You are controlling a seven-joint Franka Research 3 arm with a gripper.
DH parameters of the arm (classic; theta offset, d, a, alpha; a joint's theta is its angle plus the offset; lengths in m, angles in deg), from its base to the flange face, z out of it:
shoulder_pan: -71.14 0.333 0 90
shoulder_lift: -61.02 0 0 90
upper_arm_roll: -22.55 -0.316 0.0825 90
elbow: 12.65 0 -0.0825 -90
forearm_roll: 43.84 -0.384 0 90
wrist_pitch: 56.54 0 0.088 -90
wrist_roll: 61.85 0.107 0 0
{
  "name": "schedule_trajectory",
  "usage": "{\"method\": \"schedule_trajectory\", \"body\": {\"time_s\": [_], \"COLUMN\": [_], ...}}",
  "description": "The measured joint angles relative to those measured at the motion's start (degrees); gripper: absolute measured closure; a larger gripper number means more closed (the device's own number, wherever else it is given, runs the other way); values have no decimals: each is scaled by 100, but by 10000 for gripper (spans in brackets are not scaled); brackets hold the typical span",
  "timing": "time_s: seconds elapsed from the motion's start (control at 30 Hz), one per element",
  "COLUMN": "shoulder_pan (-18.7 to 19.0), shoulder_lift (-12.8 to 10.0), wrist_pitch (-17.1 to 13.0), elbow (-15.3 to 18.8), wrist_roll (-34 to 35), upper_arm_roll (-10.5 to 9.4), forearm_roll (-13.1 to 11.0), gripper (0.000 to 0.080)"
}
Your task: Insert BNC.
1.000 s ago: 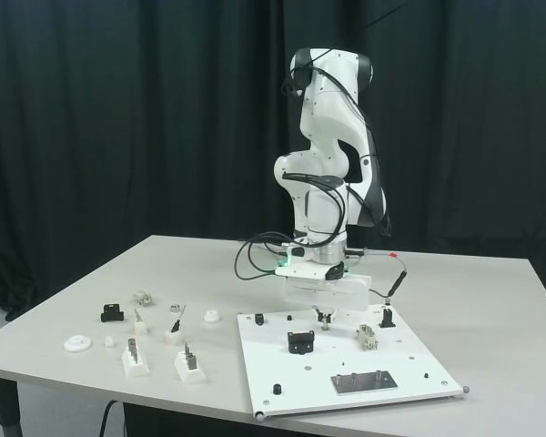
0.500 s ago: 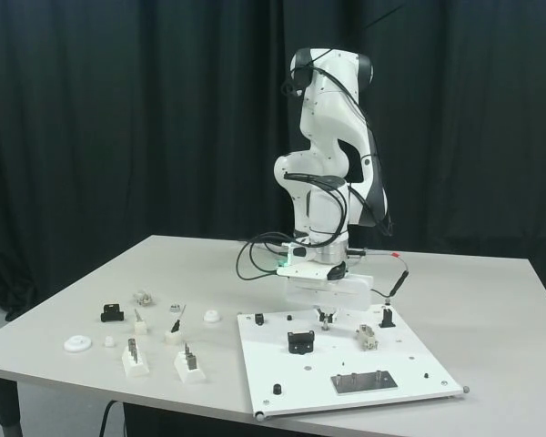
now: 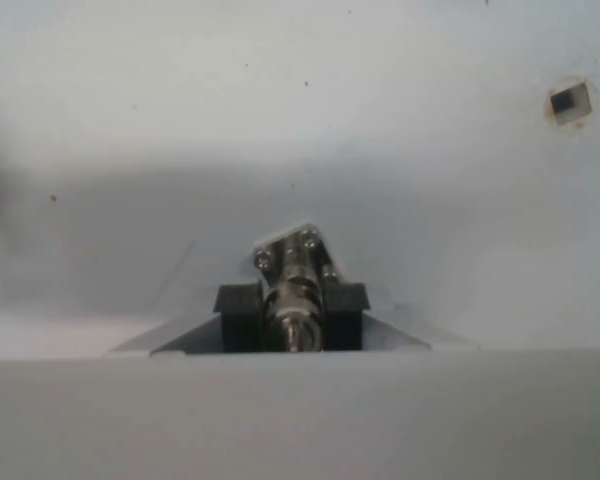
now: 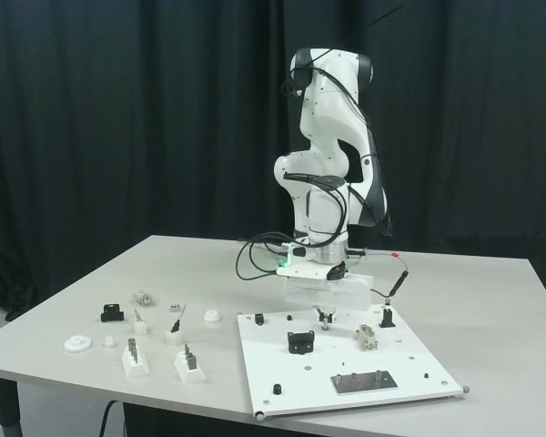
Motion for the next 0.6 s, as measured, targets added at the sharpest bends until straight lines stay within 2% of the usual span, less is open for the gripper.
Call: {"method": "schedule_trajectory", "body": {"time_s": [0.23, 0.6], "shoulder_pan": [-42, -71], "shoulder_lift": [2, 3], "wrist_pitch": [0, 1], "elbow": [0, 3], "wrist_roll": [0, 40], "upper_arm_roll": [0, -2], "forearm_roll": [97, 99], "gripper": [681, 681]}}
